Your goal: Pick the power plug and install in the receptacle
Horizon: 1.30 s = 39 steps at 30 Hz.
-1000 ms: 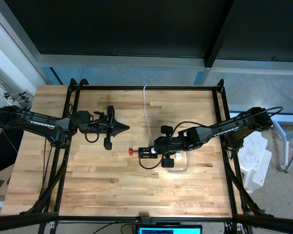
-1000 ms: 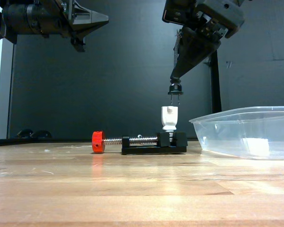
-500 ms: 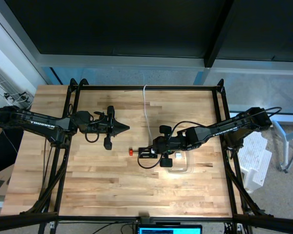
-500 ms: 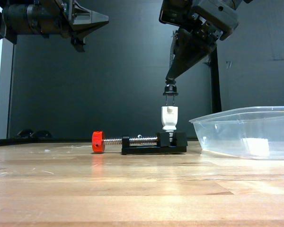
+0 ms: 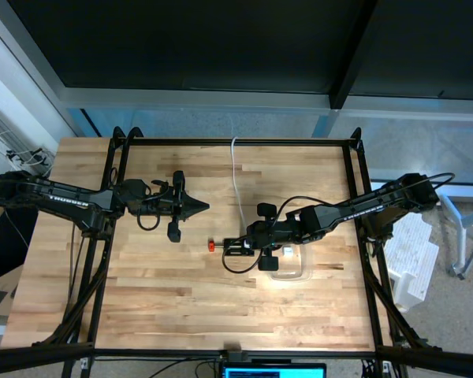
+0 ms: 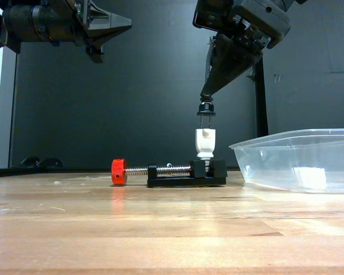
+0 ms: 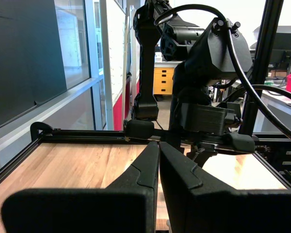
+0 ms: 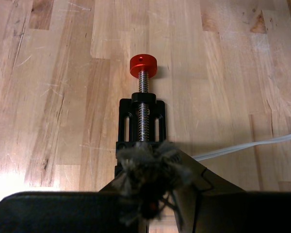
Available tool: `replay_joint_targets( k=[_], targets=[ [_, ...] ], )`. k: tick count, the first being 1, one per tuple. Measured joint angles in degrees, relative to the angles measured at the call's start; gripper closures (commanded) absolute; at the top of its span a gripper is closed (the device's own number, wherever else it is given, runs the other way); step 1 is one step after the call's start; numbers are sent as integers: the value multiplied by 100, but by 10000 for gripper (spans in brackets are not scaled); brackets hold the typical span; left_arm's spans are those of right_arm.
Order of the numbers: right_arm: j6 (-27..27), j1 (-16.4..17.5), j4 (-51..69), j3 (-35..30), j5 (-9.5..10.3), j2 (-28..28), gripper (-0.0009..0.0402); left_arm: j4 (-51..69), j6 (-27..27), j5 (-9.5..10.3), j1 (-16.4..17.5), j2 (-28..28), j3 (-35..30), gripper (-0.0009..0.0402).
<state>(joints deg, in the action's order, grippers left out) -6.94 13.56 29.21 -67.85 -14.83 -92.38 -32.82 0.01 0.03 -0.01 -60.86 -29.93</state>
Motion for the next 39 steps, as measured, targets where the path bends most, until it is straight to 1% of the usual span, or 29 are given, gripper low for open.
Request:
replay_joint_targets(
  k=[10, 25, 39],
  targets=[
    [0, 2, -9, 33, -7, -4, 393, 0, 0, 2, 0, 2, -2, 393],
    [-2, 0, -125, 46, 0, -162, 393, -2, 0, 2, 0, 0, 0, 393],
    [-2, 2, -522, 409, -35, -131, 393, 0, 2, 2, 0, 0, -2, 393]
  ],
)
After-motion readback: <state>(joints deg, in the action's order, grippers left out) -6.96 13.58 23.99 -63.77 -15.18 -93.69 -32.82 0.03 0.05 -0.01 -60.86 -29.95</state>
